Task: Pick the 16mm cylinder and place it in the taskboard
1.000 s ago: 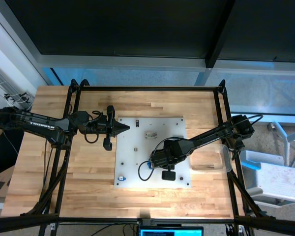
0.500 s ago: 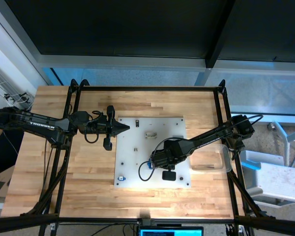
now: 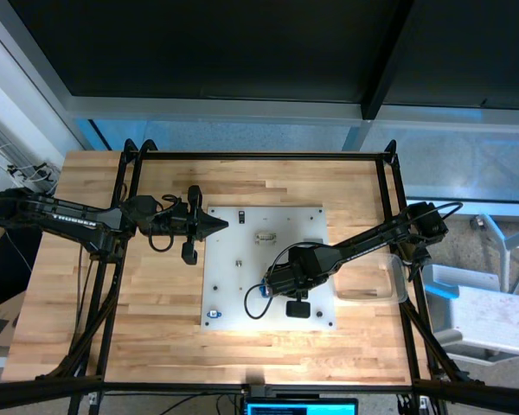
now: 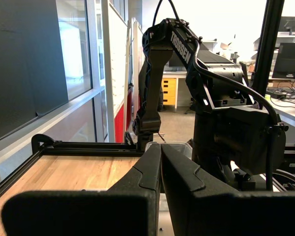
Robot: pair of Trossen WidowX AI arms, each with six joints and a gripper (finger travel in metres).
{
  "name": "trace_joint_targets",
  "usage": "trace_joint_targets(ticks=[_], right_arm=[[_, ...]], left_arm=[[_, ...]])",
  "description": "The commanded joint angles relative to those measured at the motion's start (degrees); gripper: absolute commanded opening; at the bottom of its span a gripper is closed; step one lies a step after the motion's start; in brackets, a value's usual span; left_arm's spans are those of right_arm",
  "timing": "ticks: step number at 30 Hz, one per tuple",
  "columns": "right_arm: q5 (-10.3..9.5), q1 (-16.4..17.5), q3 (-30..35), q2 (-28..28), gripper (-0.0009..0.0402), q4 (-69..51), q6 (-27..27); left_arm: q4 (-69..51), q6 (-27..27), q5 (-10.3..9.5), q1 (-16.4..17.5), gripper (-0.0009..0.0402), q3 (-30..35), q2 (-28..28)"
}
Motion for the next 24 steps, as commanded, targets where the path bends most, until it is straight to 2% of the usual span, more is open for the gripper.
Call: trace_joint_targets(ticks=[1, 24], right_arm=[[0.13, 0.0, -0.1, 0.0, 0.0027, 0.6, -0.2], [-0.07, 0.0, -1.4, 1.6, 0.0027, 3.3, -0.3]], left_arm=[[0.0, 0.0, 0.02, 0.0, 0.0000, 0.0, 0.0], [0.0, 0.0, 0.02, 0.0, 0.0000, 0.0, 0.0]])
